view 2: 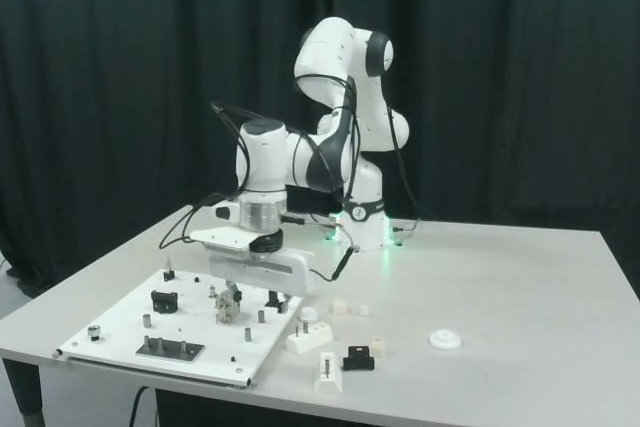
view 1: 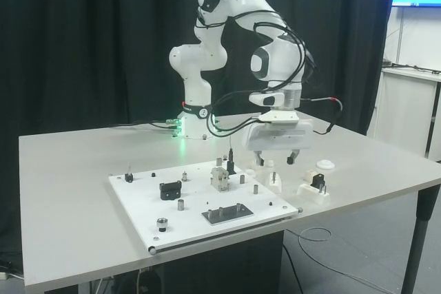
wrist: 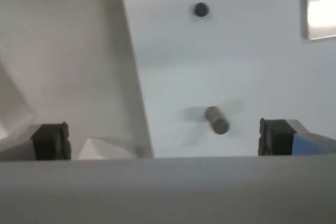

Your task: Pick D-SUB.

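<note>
D-SUB [view 2: 359, 357] well off gripper [view 2: 246, 289].

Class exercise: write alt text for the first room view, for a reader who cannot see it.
A white robot arm bolted on a grey table hangs its open gripper above the edge of a white board carrying small parts. Black curtains hang behind.

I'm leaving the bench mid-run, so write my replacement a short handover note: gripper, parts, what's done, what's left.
Gripper: open, empty, hanging above the near edge of the white board.
Parts: loose white holders and a black part sit on the grey table beside the board. I cannot tell which piece is the connector.
Done: nothing picked.
Left: find the connector, descend, grasp, lift.
</note>
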Robot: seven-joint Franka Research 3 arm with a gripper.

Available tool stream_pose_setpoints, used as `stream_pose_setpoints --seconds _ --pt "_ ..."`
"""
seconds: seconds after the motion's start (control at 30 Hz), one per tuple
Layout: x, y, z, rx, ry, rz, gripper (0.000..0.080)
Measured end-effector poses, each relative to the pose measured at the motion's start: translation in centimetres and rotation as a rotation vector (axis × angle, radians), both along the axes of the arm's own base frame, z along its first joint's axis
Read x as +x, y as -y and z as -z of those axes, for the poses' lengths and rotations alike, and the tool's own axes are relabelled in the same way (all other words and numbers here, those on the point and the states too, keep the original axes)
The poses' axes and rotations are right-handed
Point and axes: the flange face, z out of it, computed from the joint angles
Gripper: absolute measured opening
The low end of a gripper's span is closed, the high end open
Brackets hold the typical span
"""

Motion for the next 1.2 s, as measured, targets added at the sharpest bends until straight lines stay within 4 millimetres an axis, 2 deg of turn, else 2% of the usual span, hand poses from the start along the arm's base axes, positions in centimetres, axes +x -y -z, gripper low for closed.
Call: stream_pose_setpoints --seconds 0.6,1.2 --pt "-0.1 -6.4 -0.2 0.010 -0.021 0.063 0.0800" --pt "-0.2 -10.7 -1.0 0.019 0.016 0.274 0.0800"
